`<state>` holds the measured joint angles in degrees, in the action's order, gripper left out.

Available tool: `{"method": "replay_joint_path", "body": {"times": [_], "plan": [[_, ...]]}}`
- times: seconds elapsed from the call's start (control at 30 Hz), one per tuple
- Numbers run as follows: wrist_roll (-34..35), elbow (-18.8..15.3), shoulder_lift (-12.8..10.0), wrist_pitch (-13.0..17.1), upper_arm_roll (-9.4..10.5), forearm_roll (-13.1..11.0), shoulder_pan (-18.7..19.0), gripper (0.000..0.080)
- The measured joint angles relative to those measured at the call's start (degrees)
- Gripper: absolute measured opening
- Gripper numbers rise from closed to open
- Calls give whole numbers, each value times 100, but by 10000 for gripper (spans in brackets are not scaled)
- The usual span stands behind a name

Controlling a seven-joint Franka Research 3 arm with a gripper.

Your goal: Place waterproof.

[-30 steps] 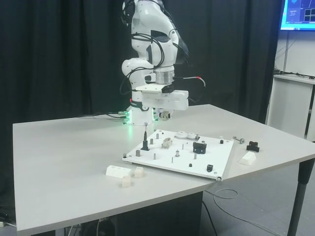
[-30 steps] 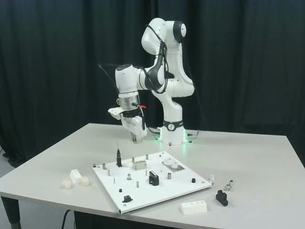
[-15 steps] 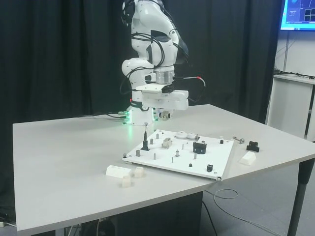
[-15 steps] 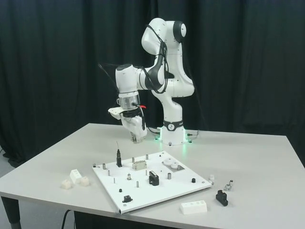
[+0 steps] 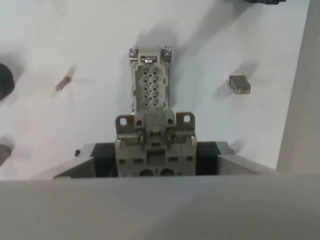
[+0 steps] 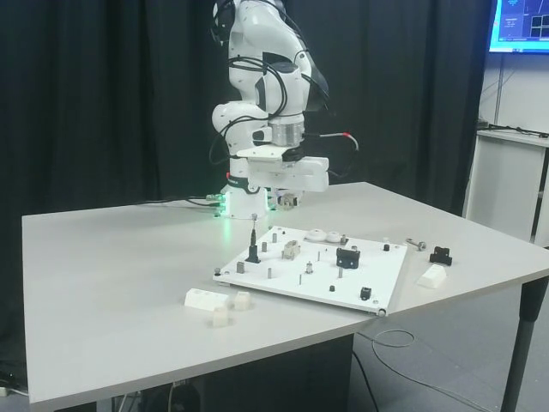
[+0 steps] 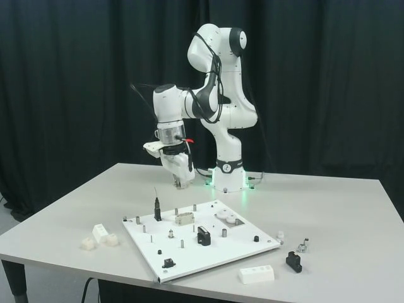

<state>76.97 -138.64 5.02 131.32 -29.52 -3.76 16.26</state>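
grey table (image 6: 111, 257), white board (image 6: 386, 266), black curtain (image 7: 76, 82)

The white arm (image 7: 208, 101) holds its pincer (image 7: 180, 184) above the white board (image 7: 240, 249) on the grey table (image 7: 341, 214).

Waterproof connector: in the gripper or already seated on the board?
In the gripper, not seated. The waterproof connector sits clamped above its socket on the white board; the room views show the gripper raised.

Even overhead light, room views sharp. Wrist view: soft shadows on the white board (image 5: 60, 40), near foreground blurred. Black curtain (image 7: 76, 76) stays dim.
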Motion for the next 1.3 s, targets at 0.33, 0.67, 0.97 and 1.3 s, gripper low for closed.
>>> {"method": "replay_joint_path", "body": {"times": [0.33, 0.67, 0.97, 1.3], "plan": [[0, 0, 0, 39, 21, 47, 0, 323], [0, 10, 8, 197, -27, 592, -48, 323], [-7, 17, 87, 190, -191, 1292, -380, 323], [-866, 16, 185, 169, -423, 1699, -998, 323]]}}
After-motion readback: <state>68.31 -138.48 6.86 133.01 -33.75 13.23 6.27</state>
